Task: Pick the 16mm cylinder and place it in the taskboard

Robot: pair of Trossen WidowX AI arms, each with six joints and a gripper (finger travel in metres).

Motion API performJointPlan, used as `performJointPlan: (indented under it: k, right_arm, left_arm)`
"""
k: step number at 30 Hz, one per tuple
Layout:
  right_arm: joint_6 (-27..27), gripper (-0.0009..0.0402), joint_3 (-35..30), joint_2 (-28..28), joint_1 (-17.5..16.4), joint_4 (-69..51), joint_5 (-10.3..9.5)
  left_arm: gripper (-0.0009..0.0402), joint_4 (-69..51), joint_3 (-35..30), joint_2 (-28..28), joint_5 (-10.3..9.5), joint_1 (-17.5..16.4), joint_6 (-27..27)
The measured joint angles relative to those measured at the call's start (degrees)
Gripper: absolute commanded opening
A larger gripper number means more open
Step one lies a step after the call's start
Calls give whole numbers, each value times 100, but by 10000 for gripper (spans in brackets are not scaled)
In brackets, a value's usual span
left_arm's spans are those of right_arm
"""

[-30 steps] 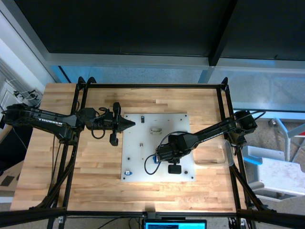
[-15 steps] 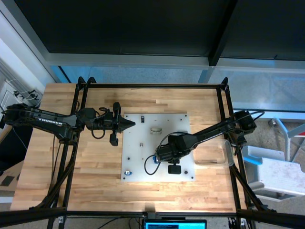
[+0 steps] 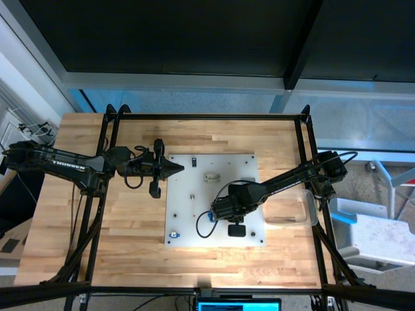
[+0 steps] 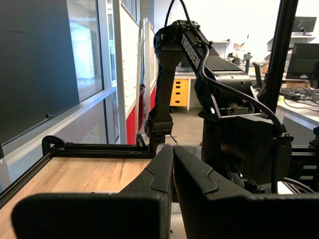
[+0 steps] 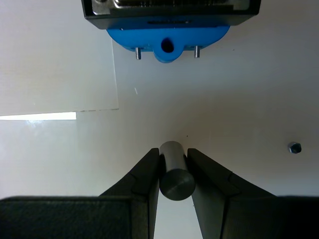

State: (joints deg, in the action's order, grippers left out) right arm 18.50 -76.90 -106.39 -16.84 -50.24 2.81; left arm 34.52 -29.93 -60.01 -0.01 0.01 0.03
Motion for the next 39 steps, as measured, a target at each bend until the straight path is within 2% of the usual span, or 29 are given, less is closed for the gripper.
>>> performJointPlan:
  k: [13,27,39]
  right_arm:
    - [17,23,9,0,0,26,2]
    - [22,71,9,0,-4,37,9]
    - [24,139,9,0,-17,63,17]
  left_arm:
    - [0,0,0,0,0,0,0]
    - [0,2,0,0,0,0,0]
    - [0,2,0,0,0,0,0]
